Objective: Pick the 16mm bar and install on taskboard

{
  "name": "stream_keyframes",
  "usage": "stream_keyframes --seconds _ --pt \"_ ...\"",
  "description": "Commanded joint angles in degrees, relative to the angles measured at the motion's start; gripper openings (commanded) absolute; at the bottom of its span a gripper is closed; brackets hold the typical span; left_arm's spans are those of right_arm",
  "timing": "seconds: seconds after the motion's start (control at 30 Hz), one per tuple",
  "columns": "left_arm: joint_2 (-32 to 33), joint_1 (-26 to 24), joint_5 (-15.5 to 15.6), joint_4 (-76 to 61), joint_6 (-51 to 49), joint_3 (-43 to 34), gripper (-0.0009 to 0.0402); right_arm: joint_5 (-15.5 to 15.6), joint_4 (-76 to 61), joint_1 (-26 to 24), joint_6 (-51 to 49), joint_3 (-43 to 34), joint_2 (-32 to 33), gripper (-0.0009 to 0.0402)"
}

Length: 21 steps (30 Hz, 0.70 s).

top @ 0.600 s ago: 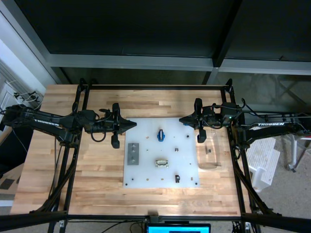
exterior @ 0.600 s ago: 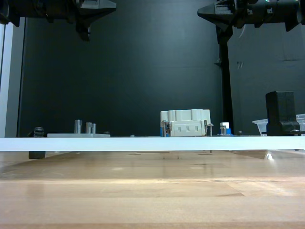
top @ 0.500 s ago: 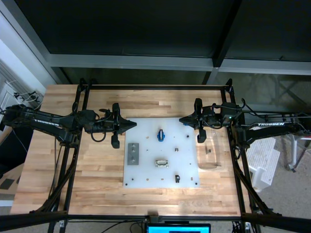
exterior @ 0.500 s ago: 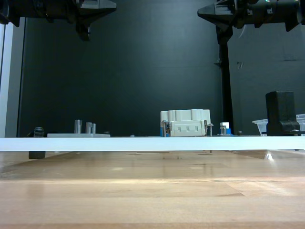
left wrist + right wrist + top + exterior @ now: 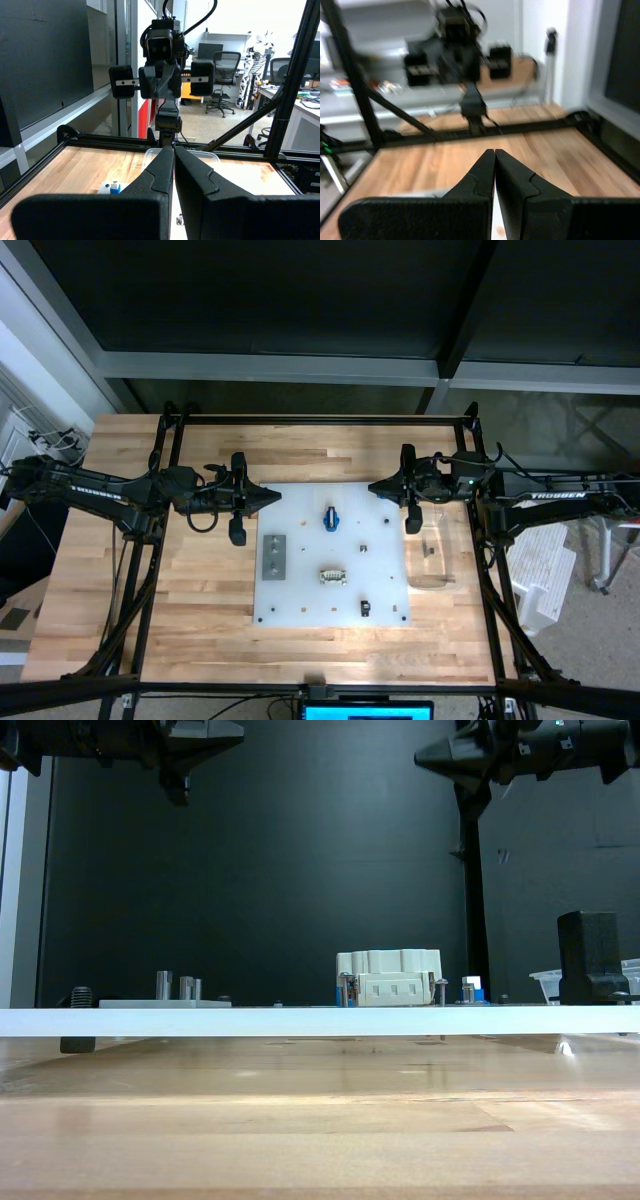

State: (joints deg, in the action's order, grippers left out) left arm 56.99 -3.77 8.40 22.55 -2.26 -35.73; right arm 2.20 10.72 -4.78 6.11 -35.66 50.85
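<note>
My left gripper [image 5: 274, 498] hovers high over the white task board's [image 5: 300, 608] far left corner, pointing right. Its fingers [image 5: 165, 165] are pressed together with nothing between them. My right gripper [image 5: 373, 488] hovers over the board's far right corner, pointing left, tip slightly nose-down in the low view [image 5: 420, 758]. Its fingers [image 5: 486, 170] are shut and empty. A small dark part [image 5: 428, 548] lies free in the clear tray [image 5: 440, 580] right of the board; I cannot tell whether it is the 16mm bar.
On the board stand a grey block with short pegs [image 5: 273, 558], a blue part [image 5: 331, 518], a beige connector [image 5: 333, 577] and a black block [image 5: 366, 608]. A black frame rail [image 5: 320, 420] runs along the table's far edge.
The right gripper has shifted slightly left and its tip has dipped a little. The left arm and the parts on the board have not moved.
</note>
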Motion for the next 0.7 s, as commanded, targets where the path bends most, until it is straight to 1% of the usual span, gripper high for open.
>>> stream_keyframes --seconds 0.03,0.17,0.23,0.37,0.53,0.7 --pt "0.0 0.0 0.0 0.0 0.0 0.0 0.0001 -1.2 -8.1 0.0 1.4 -2.4 0.0 0.0" --pt "0.0 0.0 0.0 0.0 0.0 0.0 0.0001 -1.5 -18.2 0.0 3.0 -5.4 0.1 0.0" --pt "0.0 0.0 0.0 0.0 0.0 0.0 0.0001 -2.4 -23.8 0.1 3.9 -7.3 0.4 0.0" --pt "0.0 0.0 0.0 0.0 0.0 0.0 0.0001 -2.5 -33.7 0.2 4.5 -11.2 1.7 0.0" --pt "0.0 0.0 0.0 0.0 0.0 0.0 0.0001 -2.7 -46.6 0.3 6.9 -16.4 5.3 0.0" --pt "0.0 0.0 0.0 0.0 0.0 0.0 0.0001 -2.6 -58.4 0.4 8.7 -21.3 10.3 0.0"
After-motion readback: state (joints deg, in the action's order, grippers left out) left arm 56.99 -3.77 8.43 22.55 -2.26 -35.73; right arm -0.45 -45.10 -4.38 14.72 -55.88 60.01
